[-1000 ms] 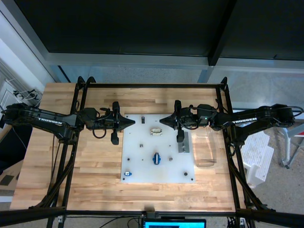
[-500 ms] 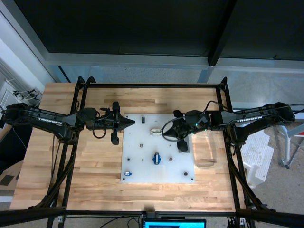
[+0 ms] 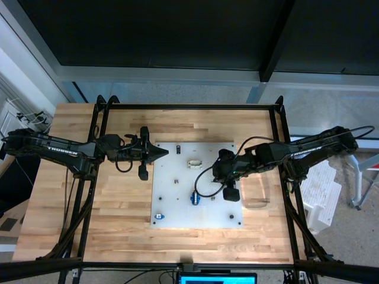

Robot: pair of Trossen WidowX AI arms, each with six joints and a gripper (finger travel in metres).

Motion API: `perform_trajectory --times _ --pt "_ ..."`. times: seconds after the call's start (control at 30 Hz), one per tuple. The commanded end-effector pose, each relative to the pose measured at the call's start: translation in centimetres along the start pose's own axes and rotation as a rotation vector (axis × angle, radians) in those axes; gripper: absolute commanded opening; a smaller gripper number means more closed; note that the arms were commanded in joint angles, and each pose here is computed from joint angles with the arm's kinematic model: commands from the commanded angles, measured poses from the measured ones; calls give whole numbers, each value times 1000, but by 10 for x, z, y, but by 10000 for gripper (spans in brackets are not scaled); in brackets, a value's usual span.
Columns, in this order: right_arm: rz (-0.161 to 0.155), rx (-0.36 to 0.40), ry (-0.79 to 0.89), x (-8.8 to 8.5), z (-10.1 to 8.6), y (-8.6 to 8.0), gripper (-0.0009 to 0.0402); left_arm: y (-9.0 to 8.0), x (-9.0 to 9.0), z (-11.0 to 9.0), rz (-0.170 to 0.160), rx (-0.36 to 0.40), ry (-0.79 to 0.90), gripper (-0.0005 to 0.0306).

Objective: Remove the 16mm cylinder and place in the container

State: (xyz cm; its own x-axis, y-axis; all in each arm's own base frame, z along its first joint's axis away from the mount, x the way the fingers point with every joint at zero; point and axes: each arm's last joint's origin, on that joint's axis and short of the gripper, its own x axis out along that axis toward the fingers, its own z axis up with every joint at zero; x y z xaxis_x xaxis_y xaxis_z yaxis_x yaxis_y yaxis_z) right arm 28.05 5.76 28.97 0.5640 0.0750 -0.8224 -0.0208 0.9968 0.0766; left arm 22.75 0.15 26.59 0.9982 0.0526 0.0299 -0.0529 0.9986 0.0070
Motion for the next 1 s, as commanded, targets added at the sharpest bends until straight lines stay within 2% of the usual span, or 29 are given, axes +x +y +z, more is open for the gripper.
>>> perform_trajectory --times 0.03,0.37,0.67,1.0 --pt "-10 -9 81 2 5 5 0 0 0 0 0 0 -1 0" --pt "-27 -59 258 11 23 21 0 0 0 0 0 0 -1 0" --pt "-26 -67 305 25 24 25 0 0 0 0 0 0 -1 0" --pt "-40 -86 396 58 18 32 0 0 0 0 0 0 -1 0"
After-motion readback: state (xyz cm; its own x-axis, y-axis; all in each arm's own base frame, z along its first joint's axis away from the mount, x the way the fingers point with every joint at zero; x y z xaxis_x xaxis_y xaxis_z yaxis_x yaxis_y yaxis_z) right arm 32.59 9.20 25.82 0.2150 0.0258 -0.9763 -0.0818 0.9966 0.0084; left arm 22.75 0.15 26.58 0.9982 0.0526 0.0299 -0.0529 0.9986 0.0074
